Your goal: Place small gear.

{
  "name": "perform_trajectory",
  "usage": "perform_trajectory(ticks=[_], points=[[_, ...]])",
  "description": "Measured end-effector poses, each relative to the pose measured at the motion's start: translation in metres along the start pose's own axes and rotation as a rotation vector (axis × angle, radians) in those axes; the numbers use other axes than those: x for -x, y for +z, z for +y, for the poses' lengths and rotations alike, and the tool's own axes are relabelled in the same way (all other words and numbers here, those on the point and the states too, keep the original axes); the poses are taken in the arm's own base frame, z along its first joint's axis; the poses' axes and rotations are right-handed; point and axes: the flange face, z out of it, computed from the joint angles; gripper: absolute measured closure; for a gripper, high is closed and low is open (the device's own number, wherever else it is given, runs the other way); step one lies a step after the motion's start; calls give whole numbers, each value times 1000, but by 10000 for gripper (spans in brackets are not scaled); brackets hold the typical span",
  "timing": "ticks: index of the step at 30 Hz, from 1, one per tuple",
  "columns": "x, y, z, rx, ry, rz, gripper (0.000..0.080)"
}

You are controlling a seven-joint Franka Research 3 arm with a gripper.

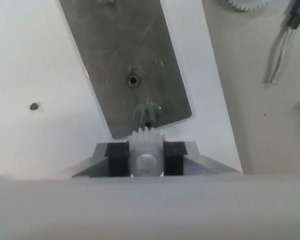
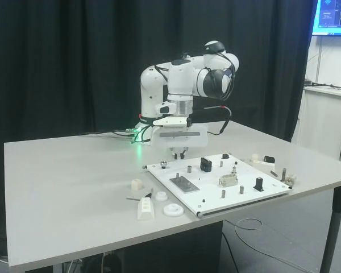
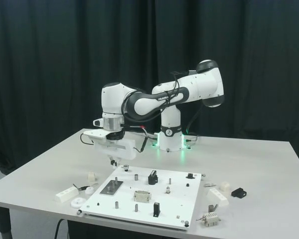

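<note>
Gripper (image 1: 146, 159): closed on the small gear (image 1: 146, 145), which sits clamped between the two black pads (image 1: 117, 157), teeth showing above them. In the first room view the gripper (image 2: 178, 152) hangs above the board's far left part, clear of it.

Plate (image 1: 125, 55): grey metal, lying flat on the white board (image 1: 35, 65), directly under the gear. It carries a short peg (image 1: 149, 111) just beyond the gear's teeth and, farther on, a screw hole (image 1: 133, 79). In the second room view the plate (image 3: 111, 187) lies at the board's left side.

Board (image 3: 177, 209): white, flat on the grey table (image 3: 269, 169); studded with upright pegs, two black blocks (image 3: 152, 178) and a metal connector (image 3: 142, 195) near its middle.

Off the board, at 9 o'clock from it in the second room view: a white block (image 3: 66, 194), a white cube (image 3: 91, 176) and a large gear (image 3: 78, 201) (its toothed rim also peeks into the wrist view). At 3 o'clock: a white piece (image 3: 217, 195) and a black piece (image 3: 237, 192).

Room: black curtain (image 3: 50, 59) behind the table; green light at the arm's base (image 3: 170, 142); a screen (image 2: 333, 17) at 1 o'clock in the first room view.
</note>
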Motion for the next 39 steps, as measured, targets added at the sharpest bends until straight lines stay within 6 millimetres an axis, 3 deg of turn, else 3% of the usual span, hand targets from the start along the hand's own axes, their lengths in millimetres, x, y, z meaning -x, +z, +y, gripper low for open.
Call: perform_trajectory(ticks=[26,39], points=[[-1,-6,-12,19,-92,31,666],[-20,-9,3,58,-112,88,666]])
